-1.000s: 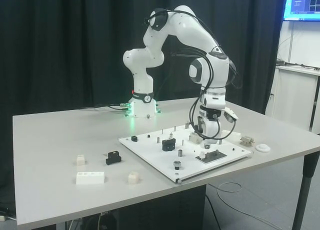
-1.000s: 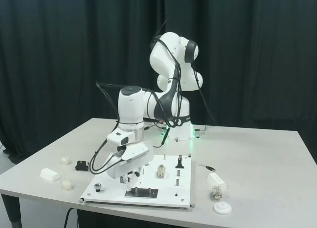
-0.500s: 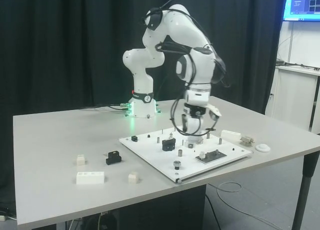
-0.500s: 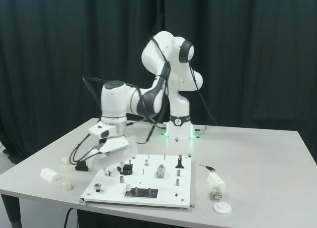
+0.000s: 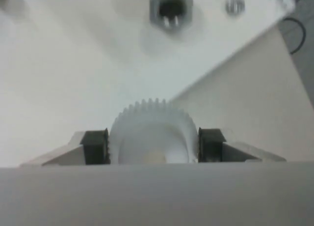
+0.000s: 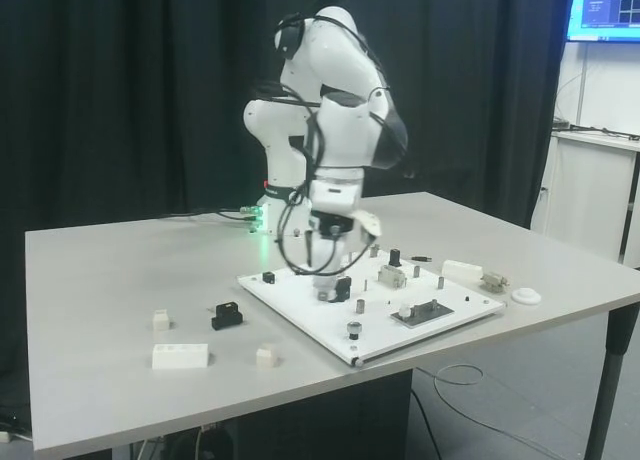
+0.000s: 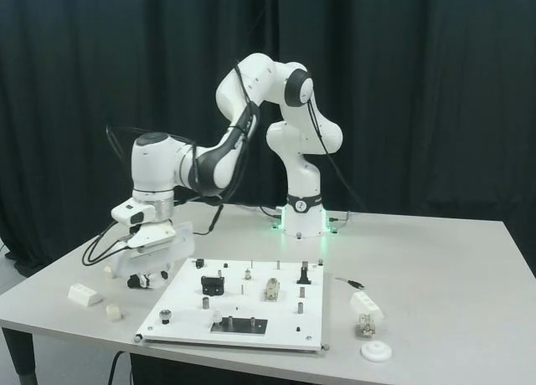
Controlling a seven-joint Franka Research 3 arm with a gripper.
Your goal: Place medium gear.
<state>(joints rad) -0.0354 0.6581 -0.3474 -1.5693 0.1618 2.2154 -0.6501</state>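
The medium gear (image 5: pixel 153 133) is white and toothed, and it sits upright between the black pads of my gripper (image 5: pixel 153 146), which is shut on it. Below it in the wrist view lie the white assembly board (image 5: pixel 73 64), a metal hex nut (image 5: pixel 170 10) and a corner screw (image 5: pixel 235 5). In the first room view the gripper (image 6: pixel 325 278) hangs low over the board (image 6: pixel 300 298) by a black fixture (image 6: pixel 341 288). The second room view puts the gripper (image 7: pixel 146 276) at the board's (image 7: pixel 268 322) outer edge. The gear itself is hidden in both room views.
The board carries several pegs and a grey plate (image 6: pixel 427 311). Off the board lie white blocks (image 6: pixel 181 356), a small black part (image 6: pixel 227 315), a white round disc (image 6: pixel 526 296) and a white connector block (image 6: pixel 461 270). The arm's base (image 6: pixel 283 215) stands behind.
The arm has swung from the board's end near the grey plate across to its opposite end, close to the loose blocks. The gripper has stayed low.
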